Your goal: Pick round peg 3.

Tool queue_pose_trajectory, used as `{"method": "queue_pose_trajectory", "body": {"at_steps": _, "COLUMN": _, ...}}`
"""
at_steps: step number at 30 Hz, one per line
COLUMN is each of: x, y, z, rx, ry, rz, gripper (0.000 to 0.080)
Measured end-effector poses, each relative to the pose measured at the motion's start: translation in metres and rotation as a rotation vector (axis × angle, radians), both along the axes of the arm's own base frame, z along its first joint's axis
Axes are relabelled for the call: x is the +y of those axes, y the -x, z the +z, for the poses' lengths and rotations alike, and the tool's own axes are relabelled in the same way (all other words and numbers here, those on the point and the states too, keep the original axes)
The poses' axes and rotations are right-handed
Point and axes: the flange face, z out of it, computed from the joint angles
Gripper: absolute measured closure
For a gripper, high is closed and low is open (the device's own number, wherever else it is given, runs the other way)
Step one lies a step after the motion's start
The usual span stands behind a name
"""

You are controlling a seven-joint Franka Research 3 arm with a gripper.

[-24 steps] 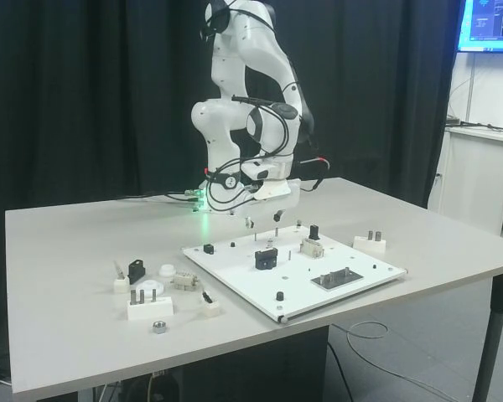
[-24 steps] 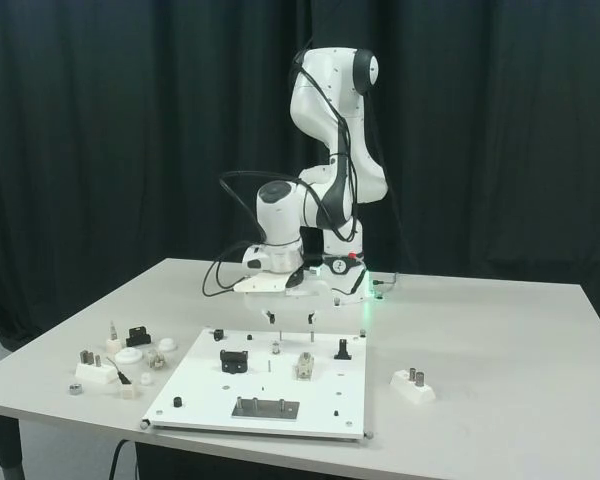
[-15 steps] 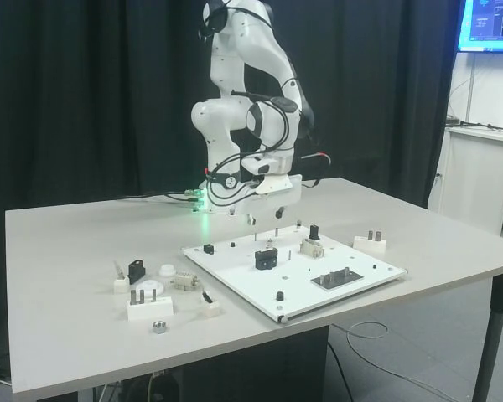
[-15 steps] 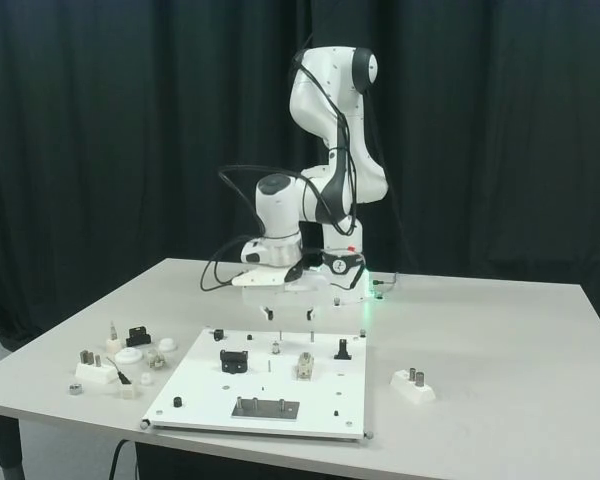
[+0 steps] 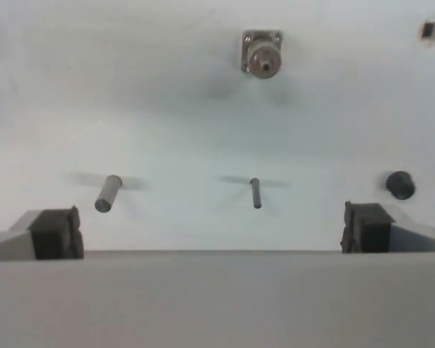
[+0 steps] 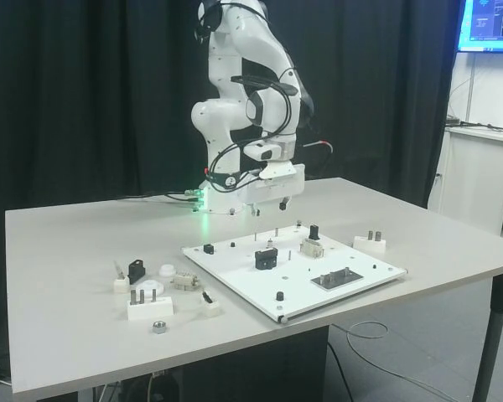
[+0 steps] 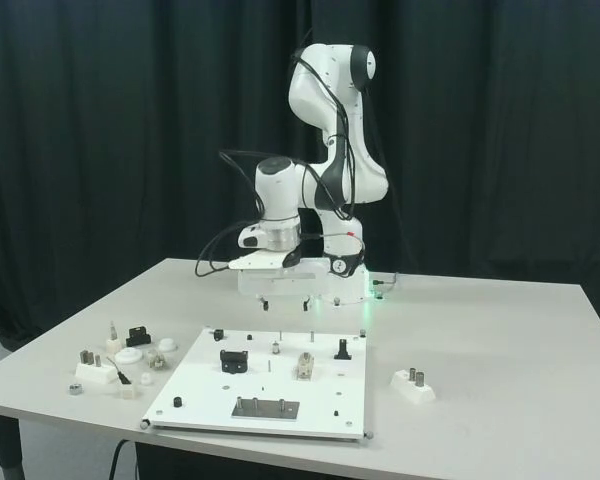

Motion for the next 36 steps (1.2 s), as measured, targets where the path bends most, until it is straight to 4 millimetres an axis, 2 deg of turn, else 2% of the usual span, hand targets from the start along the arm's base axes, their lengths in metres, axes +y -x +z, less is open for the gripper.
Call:
{"method": "queue_pose_trajectory", "body": {"at_steps": 15, "x": -0.002, "y": -0.004, "z": 0.026, "rx": -0.055, "ry": 0.016, "rz": 0.021, "gripper": 0.0003}}
{"method": "queue_pose_trajectory", "body": {"at_steps": 36, "x": -0.001, "y": -0.005, "z": 0.03, "rx": -0.064, "ry": 0.033, "rz": 0.071, "gripper": 0.0003}}
